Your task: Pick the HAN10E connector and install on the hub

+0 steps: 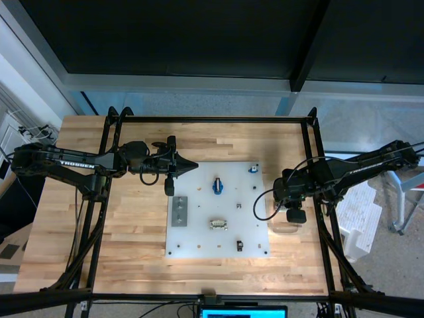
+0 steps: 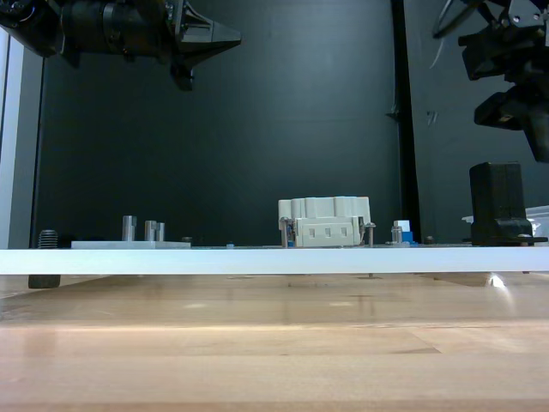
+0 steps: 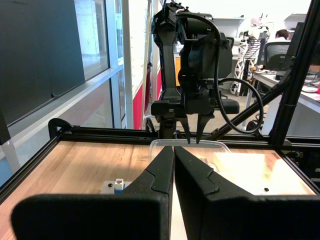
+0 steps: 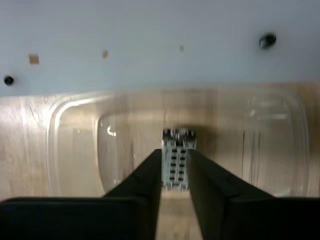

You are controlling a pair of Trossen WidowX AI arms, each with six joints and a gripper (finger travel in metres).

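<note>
Where your HAN10E connector (image 4: 176, 167) sits: pinched in the right gripper (image 1: 295, 214), over the clear tray (image 4: 52, 150) just beside the right edge of the hub (image 1: 199, 238). You cannot tell from these views whether it is clear of the tray floor.
Right gripper: narrow, clamped on the connector's two long side walls. The face with rows of small holes is turned toward the wrist camera, and the silvery end pokes out past the fingertips.
Left gripper (image 1: 191, 165): fingers pressed together on nothing, held high near the hub's far-left corner, well apart from the work.
Hub: flat white plate lying on the table. The beige socket (image 1: 218, 225) toward its near middle looks like the seat you are aiming for.
Weight: expect it to be light. The arm should hardly feel it, so the load will tell you little about a lost grip.
Stiffness: likely a rigid moulded body with metal ends, so it should not give under the squeeze.
Slip: the side walls look smooth. Treat it as liable to pivot or slide between the fingers if it is nudged off-axis against the socket.
Fragile parts: probably the contacts inside the holes and the small metal fittings at the ends, so spare them any knocks.
Where to hold: mid-body, across the long walls. Keep the fingers off the ends and off the mating face so it can go down square.
</note>
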